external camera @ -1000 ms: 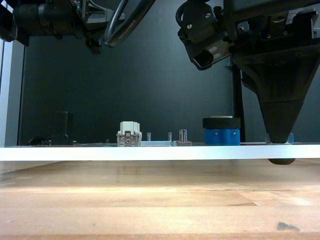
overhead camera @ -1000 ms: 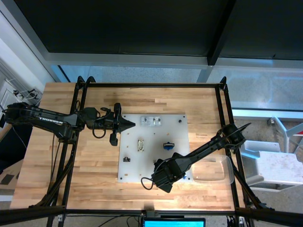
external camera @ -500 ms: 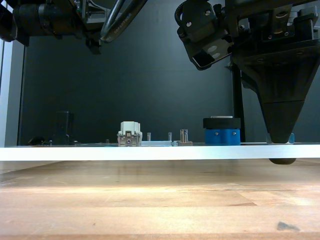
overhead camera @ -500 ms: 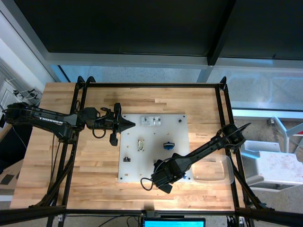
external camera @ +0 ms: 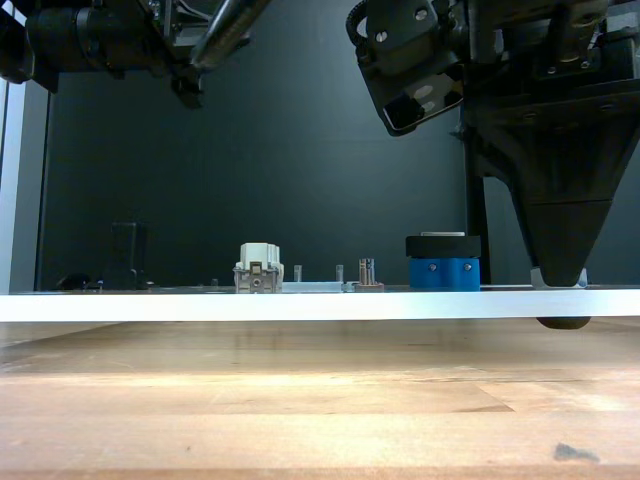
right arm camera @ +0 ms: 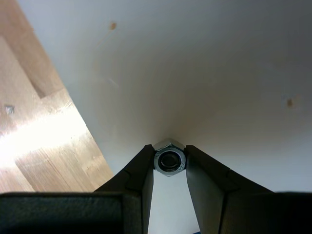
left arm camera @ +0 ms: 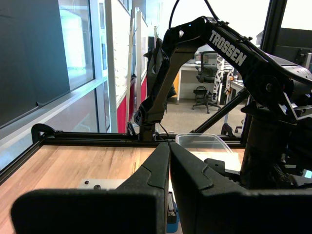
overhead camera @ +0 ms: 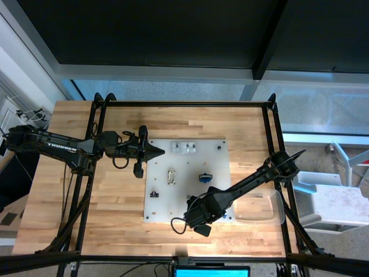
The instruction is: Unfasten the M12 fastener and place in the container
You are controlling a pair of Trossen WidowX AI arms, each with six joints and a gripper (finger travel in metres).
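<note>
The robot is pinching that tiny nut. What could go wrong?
The right gripper, at the white board's near right, pinches the M12 nut with its fingertips, so twisting could make it slip. A loose grip might drop the nut before the clear container. The left gripper, parked shut by the board's far left, can't help.

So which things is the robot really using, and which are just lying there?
For the job: silver nut, pinched by the right gripper down at the white board; clear container beside the board.
Just there: left gripper, shut, above the board's far left corner; blue connector; grey connector.
</note>
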